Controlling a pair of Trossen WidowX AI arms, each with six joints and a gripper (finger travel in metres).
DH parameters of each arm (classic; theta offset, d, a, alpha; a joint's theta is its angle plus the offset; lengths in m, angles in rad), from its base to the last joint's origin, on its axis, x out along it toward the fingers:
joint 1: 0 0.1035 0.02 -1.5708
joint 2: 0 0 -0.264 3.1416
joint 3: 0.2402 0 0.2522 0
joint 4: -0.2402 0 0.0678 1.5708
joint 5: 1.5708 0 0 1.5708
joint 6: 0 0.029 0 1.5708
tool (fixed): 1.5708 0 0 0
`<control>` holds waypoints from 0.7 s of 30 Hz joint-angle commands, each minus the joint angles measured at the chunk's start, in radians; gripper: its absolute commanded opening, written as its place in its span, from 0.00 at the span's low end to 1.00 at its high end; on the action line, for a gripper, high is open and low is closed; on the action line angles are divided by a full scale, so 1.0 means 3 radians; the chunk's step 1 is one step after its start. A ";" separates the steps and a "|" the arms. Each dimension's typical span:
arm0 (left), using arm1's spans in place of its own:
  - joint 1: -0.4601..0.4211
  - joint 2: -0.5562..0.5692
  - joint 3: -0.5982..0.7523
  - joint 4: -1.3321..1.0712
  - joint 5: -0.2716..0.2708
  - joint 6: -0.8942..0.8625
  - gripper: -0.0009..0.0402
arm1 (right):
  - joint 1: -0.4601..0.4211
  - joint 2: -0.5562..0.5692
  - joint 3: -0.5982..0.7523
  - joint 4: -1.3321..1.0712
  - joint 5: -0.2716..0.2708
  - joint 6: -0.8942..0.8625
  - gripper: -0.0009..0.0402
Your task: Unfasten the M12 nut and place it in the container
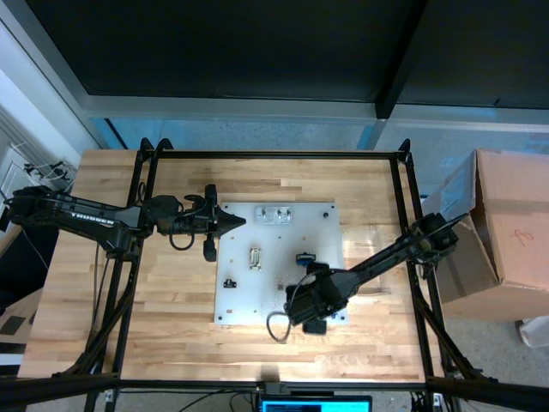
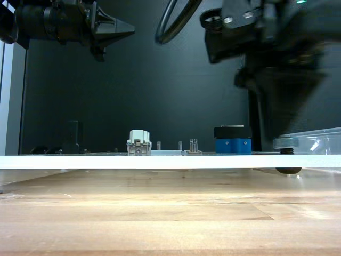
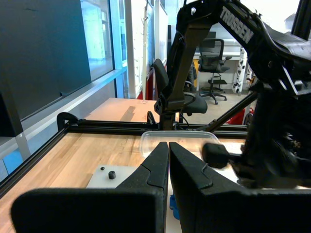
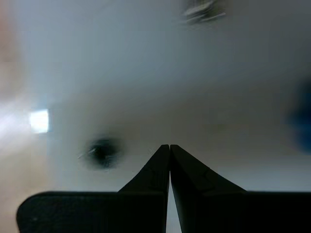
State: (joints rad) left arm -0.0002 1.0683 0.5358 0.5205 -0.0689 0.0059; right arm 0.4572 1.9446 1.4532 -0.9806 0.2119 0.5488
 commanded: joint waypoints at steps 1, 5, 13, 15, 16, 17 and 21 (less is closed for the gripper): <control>0.0000 0.0000 0.0000 0.0003 0.0000 0.0001 0.02 | 0.0005 -0.0043 0.0052 -0.0084 -0.0020 0.0032 0.02; 0.0000 0.0000 0.0000 0.0003 0.0000 0.0001 0.02 | 0.0005 -0.0050 0.0095 -0.0112 -0.0309 0.0079 0.02; 0.0000 -0.0001 0.0000 0.0003 0.0000 0.0001 0.02 | 0.0005 -0.0050 0.0186 0.0022 -0.1058 0.0065 0.02; 0.0001 -0.0001 0.0000 0.0001 0.0000 0.0001 0.02 | 0.0005 -0.0017 0.0182 0.0018 -0.1062 0.0045 0.02; 0.0000 0.0001 0.0000 0.0001 0.0000 0.0001 0.02 | 0.0005 -0.0009 0.0178 0.0023 -0.1062 0.0024 0.02; 0.0000 0.0001 0.0000 0.0001 0.0000 0.0001 0.02 | 0.0004 0.0017 0.0174 0.0032 -0.1066 0.0004 0.02; 0.0000 -0.0001 0.0000 0.0003 0.0000 0.0001 0.02 | 0.0005 0.0098 0.0168 0.0065 -0.1063 -0.0120 0.02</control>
